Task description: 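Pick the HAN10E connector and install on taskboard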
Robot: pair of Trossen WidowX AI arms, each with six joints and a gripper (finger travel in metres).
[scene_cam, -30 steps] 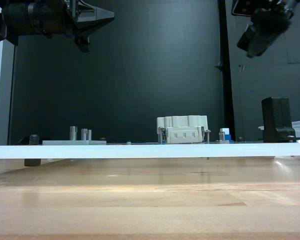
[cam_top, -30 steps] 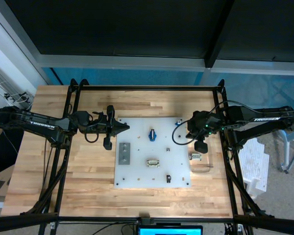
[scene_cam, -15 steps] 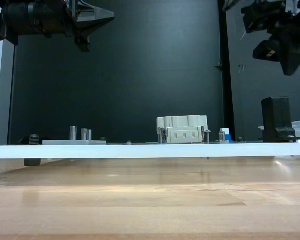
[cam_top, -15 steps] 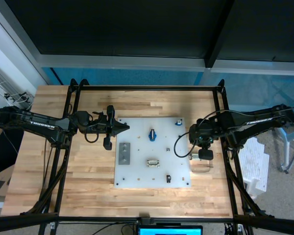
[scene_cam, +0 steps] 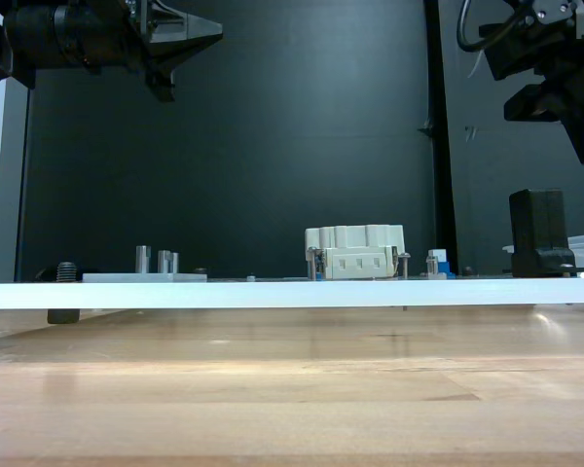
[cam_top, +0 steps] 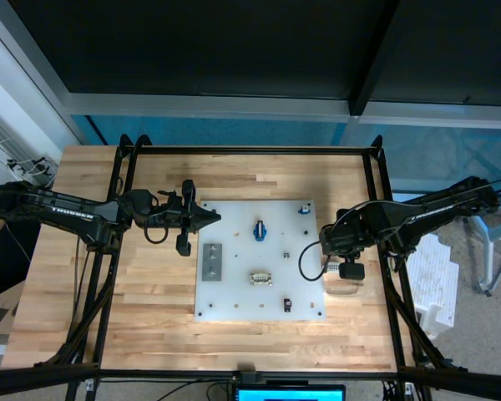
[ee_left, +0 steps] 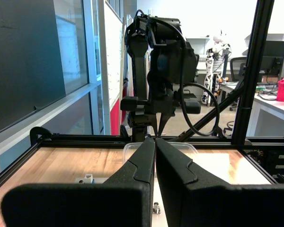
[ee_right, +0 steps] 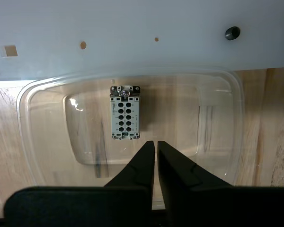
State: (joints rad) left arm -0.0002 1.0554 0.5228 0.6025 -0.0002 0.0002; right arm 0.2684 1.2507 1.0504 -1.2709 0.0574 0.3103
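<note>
Right gripper (ee_right: 156, 143) has slid to hang over the clear tray (ee_right: 236, 118), right of middle in the high view, fingers pinched together and empty. The HAN10E connector (ee_right: 125, 112) lies flat in that tray, beside the taskboard (cam_top: 234, 292). It looks small, light and hard; grab its long sides, not the pins. Left gripper (ee_left: 155, 140) sits at the upper left of the low view, pinched closed.

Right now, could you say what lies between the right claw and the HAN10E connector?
Right wrist view: only bare clear tray floor separates right claw, hanging above, from HAN10E connector. Left claw hovers by the taskboard.
</note>
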